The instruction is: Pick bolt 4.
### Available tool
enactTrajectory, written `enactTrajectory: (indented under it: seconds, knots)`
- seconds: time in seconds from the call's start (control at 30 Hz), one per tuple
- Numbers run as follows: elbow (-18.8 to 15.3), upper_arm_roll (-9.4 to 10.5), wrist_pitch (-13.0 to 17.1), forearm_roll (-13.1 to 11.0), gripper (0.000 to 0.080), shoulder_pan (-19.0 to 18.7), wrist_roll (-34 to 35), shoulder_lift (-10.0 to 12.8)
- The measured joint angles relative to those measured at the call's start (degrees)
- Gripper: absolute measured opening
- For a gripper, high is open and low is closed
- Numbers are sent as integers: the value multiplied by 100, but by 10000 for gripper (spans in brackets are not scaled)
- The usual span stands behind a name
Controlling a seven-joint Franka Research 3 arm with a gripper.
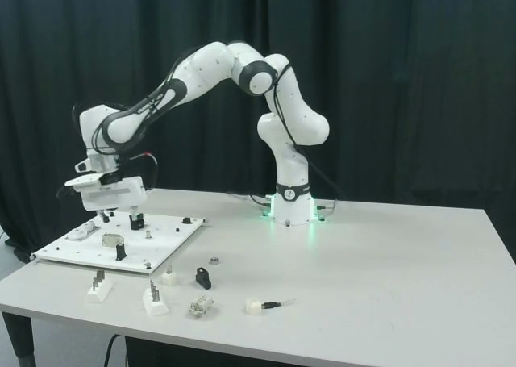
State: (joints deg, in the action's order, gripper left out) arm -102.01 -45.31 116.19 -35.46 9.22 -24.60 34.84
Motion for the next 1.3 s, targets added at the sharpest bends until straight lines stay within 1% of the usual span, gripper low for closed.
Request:
enactTrajectory:
  seconds: [0.33, 0.6, 0.93, 1.3]
  knots:
    - [-1032, -39, 812, 171, 800, -687, 337, -542]
    - [-1752, -91, 1317, 363, 800, -1178, 626, -971]
    - [-2550, -180, 1892, 514, 800, -1723, 992, -1433]
    - [-3287, -183, 2437, 544, 800, -2197, 1320, -1888]
